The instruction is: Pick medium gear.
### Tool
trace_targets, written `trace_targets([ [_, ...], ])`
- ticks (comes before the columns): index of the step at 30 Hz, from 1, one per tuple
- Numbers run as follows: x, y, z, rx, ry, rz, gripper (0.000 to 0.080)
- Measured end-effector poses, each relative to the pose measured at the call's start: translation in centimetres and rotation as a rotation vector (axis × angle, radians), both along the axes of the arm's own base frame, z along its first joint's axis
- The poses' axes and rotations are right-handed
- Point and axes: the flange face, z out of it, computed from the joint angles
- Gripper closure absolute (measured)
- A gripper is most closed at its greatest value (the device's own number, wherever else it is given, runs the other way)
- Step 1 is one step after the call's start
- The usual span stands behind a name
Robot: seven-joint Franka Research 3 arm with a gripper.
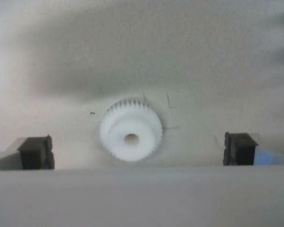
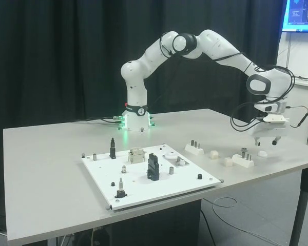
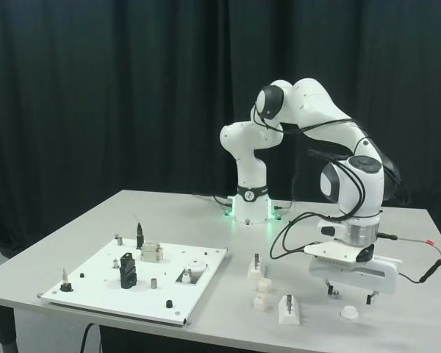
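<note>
The medium gear [image 1: 131, 130] is white and toothed, with a raised hub and a centre hole, and lies flat on the grey table [image 1: 203, 71]. In the wrist view my gripper [image 1: 137, 150] is open, its two black fingertips [image 1: 36, 152] standing wide on either side of the gear and apart from it. The first room view puts the gear [image 2: 262, 152] near the table's right edge, just below the gripper [image 2: 267, 141]. From the second room view the gripper [image 3: 350, 295] hovers a little above the gear [image 3: 348, 312]. Nothing is held.
A white assembly board [image 2: 195, 182] with black and grey parts lies at the table's middle front. Between the board and the gear stand small white fixtures with pegs [image 2: 243, 160] [image 2: 195, 148] and white blocks [image 2: 214, 154]. The table edge runs close beside the gear.
</note>
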Motion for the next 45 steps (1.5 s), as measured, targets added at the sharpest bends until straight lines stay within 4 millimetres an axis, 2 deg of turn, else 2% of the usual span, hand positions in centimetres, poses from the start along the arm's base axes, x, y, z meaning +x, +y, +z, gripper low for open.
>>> trace_targets([
  [18, -0.3, 0.4, -2.6, 0.019, 0.012, -0.019, 0.0003],
  [45, -0.9, 0.6, -4.4, 0.034, 0.014, -0.030, 0.0003],
])
